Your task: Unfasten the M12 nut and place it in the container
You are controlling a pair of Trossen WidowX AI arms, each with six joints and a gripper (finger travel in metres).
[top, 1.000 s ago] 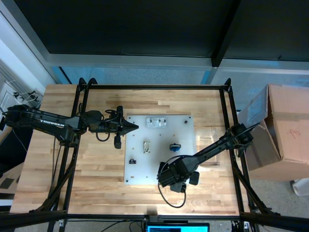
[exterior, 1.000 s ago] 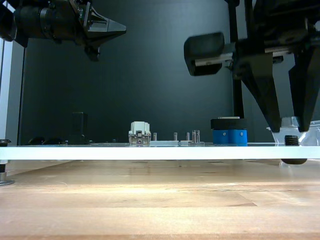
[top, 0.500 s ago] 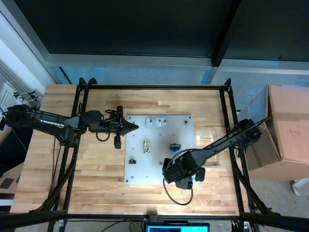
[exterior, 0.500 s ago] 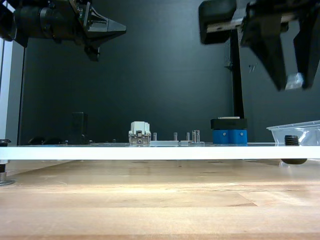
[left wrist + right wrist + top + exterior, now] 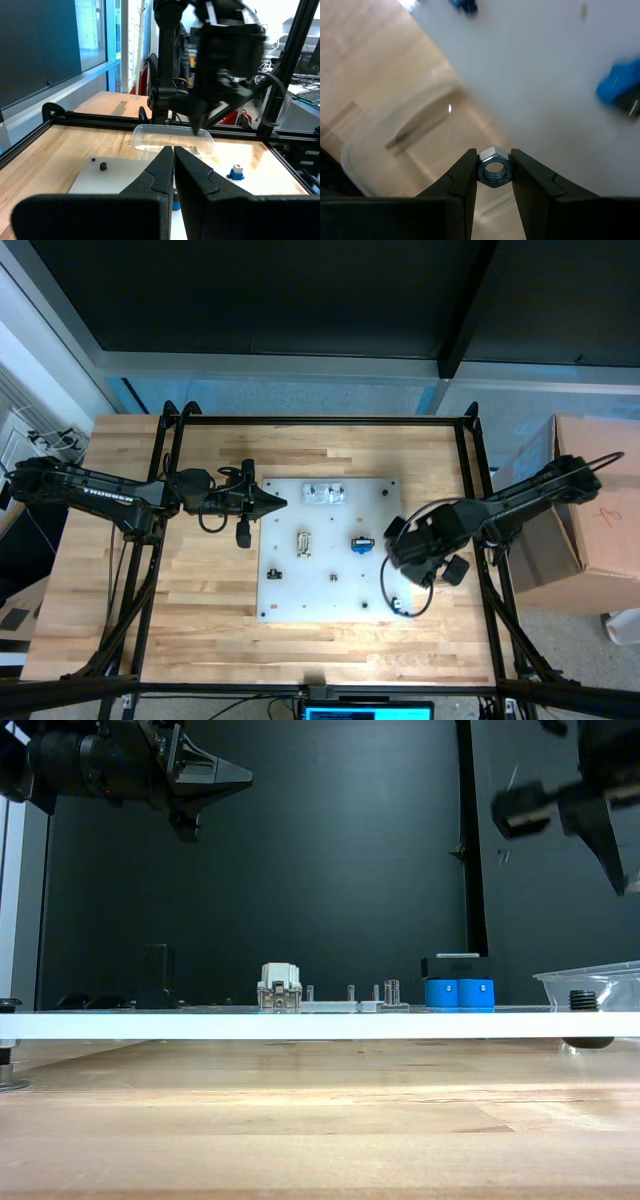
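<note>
Hovering: left hand [image 5: 277, 502]; right hand [image 5: 494, 169] with nut [image 5: 493, 156]

The word TROSSEN stands in white letters on the black link of the left arm [image 5: 105, 496], which reaches in over the left edge of the table [image 5: 200, 640]. The cardboard box [image 5: 590, 545] beside the table's right edge carries a red hand-written mark; I cannot tell which letter it is.

silver nut [image 5: 494, 171], in fingers [image 5: 462, 182], seemingly over container [image 5: 152, 140]
</note>
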